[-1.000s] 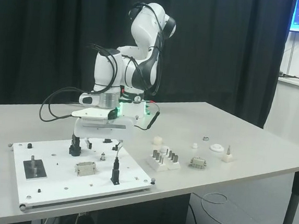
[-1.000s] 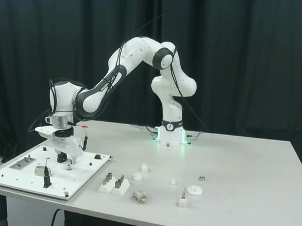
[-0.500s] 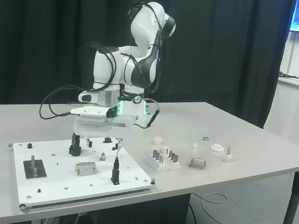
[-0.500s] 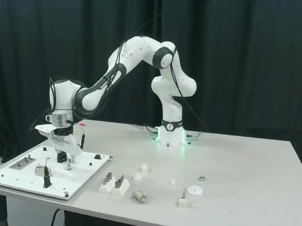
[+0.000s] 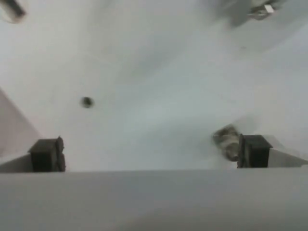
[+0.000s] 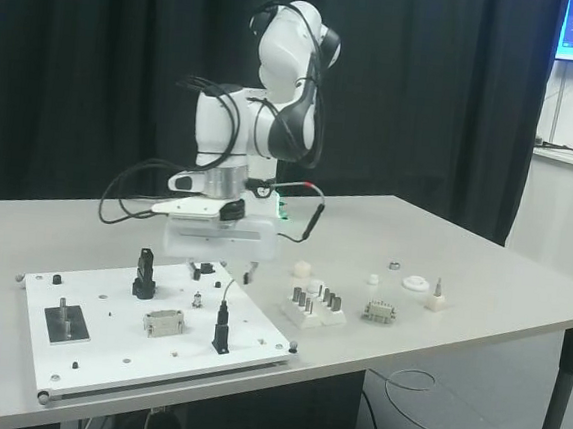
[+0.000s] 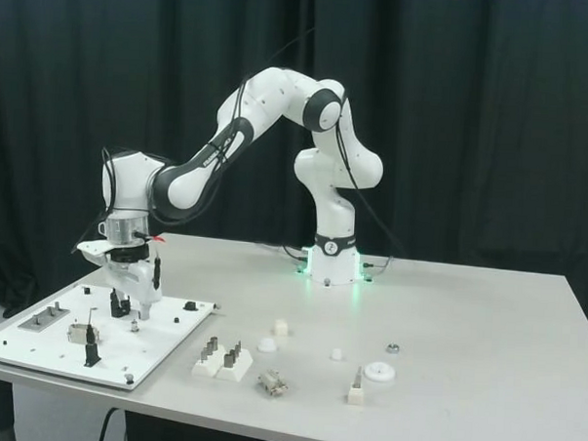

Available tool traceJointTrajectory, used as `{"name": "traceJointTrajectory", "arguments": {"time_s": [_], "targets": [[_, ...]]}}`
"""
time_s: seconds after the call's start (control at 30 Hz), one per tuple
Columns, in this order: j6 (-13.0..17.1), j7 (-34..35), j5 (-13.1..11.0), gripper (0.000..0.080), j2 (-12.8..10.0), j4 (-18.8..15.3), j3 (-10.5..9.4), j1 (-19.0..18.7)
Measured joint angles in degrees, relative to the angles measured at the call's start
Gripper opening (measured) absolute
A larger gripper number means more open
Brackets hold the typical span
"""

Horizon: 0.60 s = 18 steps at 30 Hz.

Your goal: Pick waterproof.

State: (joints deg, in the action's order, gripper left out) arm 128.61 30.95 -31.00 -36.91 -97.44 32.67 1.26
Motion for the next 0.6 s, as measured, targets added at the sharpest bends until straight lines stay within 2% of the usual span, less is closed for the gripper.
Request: {"name": "traceJointTrajectory", "arguments": {"time_s": [0.6], "targets": [[1.4, 17.4, 0.0, 0.0800, 0.7, 0.0, -0.05, -9.9]]}}
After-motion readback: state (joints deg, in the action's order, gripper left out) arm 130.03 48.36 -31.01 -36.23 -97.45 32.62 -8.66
